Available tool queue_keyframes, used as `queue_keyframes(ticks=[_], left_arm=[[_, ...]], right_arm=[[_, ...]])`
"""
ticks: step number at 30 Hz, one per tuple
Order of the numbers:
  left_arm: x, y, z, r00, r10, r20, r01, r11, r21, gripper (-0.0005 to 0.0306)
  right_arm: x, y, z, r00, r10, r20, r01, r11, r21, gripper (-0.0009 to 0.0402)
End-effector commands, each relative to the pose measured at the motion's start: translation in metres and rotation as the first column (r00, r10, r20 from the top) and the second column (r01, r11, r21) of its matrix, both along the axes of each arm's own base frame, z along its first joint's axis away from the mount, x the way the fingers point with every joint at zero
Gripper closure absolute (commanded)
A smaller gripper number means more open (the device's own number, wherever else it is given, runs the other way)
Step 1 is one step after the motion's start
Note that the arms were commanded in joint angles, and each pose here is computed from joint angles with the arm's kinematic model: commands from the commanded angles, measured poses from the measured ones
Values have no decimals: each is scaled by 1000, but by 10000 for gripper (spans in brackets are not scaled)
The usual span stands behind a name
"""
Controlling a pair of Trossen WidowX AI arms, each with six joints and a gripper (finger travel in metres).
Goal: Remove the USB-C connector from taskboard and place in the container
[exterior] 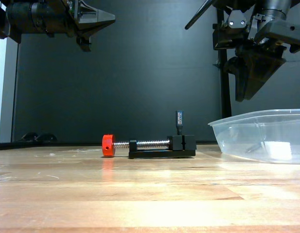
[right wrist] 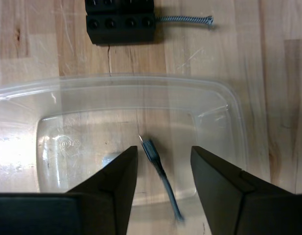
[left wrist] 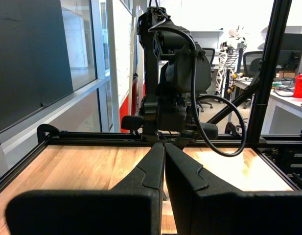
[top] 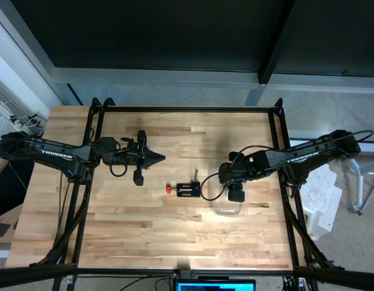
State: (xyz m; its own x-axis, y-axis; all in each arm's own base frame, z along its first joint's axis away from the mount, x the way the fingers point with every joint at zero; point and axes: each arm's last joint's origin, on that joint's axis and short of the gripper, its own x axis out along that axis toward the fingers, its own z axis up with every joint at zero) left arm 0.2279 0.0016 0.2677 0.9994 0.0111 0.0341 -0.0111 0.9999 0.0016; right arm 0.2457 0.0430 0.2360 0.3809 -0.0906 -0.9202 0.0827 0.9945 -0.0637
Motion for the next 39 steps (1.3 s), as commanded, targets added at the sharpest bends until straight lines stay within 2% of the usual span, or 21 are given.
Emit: queue_keyframes(ticks=[1,8,9,13,15,21,24,27,31,39], left_arm=[[0,0,0,1000,0,0,0,1000,0,300],[0,0,0,1000,0,0,0,1000,0,300],[0,0,0,1000,0,0,0,1000,0,300],[0,0,0,1000,0,0,0,1000,0,300],[0,0,0,1000,0,0,0,1000,0,300],[0,0,0,1000,0,0,0,1000,0,300],[0,0,0,1000,0,0,0,1000,0,300],[0,0,0,1000,0,0,0,1000,0,300],[0,0,0,1000,0,0,0,1000,0,300],[0,0,0,1000,0,0,0,1000,0,300]], right_arm=[[-4,0,6,1000,3,26,-3,1000,6,218],[-8,-1,16,997,-5,82,3,1000,21,213],[-7,-1,18,994,-1,105,-2,1000,28,216],[-1,-8,33,965,29,262,-35,999,19,242],[3,-10,41,936,59,346,-70,997,20,263],[13,-18,55,854,80,515,-83,996,-17,347],[17,-24,56,797,91,597,-117,993,5,399],[19,-30,56,731,79,678,-121,993,15,385],[18,-36,55,652,85,754,-123,992,-5,393],[18,-45,52,504,67,861,-89,996,-25,393]])
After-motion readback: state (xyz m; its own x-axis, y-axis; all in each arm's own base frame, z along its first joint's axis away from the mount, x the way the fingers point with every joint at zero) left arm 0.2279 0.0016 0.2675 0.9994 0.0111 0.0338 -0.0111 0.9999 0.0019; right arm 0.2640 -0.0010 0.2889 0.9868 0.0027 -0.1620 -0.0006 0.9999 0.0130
